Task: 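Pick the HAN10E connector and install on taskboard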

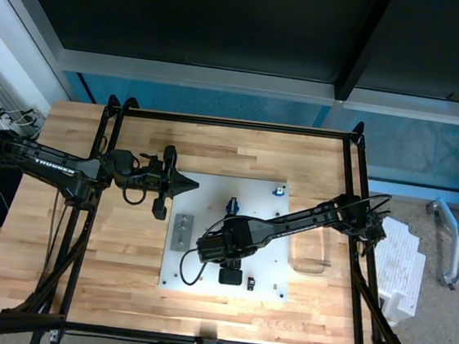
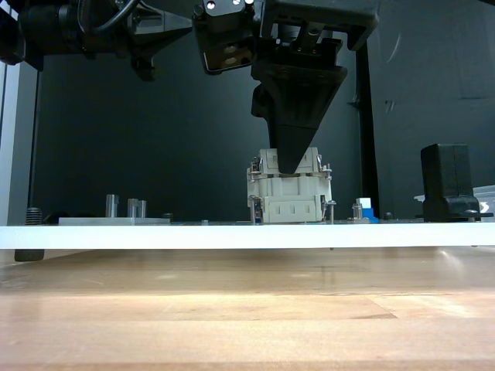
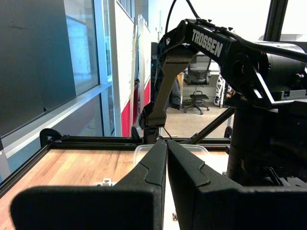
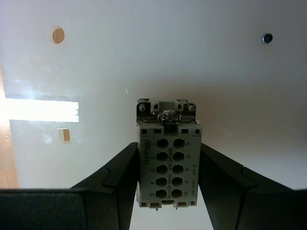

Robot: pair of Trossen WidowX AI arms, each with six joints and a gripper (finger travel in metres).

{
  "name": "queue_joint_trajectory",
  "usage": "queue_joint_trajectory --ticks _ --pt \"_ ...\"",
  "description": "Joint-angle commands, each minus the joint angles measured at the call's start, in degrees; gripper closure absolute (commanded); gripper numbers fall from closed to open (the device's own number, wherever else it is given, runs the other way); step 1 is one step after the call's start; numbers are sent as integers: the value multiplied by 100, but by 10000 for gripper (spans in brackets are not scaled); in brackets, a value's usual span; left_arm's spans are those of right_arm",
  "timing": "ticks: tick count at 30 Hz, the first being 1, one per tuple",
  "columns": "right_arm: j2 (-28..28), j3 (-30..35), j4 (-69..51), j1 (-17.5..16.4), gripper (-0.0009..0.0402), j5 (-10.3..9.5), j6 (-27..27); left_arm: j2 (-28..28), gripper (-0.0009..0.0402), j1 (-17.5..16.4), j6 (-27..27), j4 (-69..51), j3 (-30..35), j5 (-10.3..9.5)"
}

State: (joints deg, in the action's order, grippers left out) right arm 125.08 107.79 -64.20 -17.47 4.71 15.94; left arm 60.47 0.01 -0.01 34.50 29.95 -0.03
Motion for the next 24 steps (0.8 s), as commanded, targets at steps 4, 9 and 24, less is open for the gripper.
queue_joint_trajectory --ticks 4,9,24 --pt "-26 -9 -28 -9 346 -22 9 2 392 0 2 0 0 2" --pt "-57 -9 -26 -15 306 -22 26 2 392 0 2 2 0 2" --pt "-216 -7 -44 -35 116 -22 170 2 392 0 2 0 0 2"
